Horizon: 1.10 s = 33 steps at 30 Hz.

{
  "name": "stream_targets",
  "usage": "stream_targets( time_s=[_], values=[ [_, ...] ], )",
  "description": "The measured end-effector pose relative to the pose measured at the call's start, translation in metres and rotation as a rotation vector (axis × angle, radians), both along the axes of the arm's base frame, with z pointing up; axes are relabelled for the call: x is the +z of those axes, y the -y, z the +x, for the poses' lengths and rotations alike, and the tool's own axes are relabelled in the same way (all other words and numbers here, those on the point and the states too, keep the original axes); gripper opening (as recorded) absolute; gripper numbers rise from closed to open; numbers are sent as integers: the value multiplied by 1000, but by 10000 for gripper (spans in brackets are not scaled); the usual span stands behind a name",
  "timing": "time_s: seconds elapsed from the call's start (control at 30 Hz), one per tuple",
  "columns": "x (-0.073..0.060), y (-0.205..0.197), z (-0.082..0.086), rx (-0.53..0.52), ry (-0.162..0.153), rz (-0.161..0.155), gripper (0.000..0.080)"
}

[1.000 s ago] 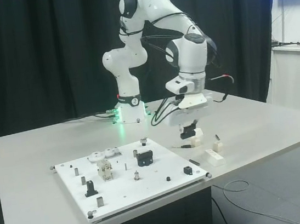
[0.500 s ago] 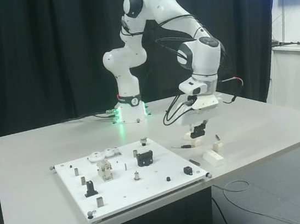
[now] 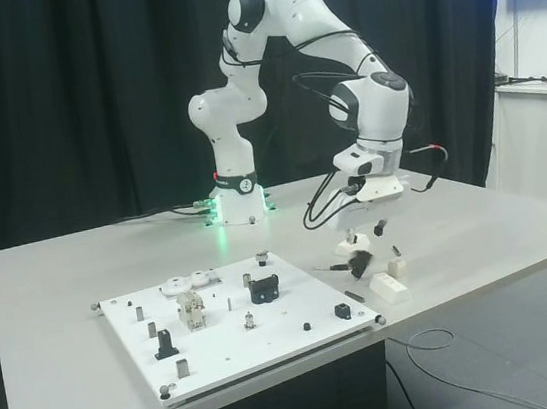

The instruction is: Place D-SUB.

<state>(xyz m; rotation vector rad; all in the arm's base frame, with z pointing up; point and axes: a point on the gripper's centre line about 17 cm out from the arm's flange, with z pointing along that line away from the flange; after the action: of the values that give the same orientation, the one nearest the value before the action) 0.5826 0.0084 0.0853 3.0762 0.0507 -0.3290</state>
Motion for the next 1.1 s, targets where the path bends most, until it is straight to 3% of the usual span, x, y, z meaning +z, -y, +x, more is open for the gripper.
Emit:
stream_targets(
  time_s=[0.17,0.2,0.37,0.4,0.57,1.1],
  values=[
    [-2,-3,-2,2,-1,-3,382],
    [-3,-3,-2,3,-1,-4,737],
    [-4,-4,-3,4,3,-9,737],
    [-5,-5,-3,4,3,-9,784],
    [-5,-5,-3,7,3,-14,797],
    [-5,-8,-2,4,7,-23,800]
  ],
)
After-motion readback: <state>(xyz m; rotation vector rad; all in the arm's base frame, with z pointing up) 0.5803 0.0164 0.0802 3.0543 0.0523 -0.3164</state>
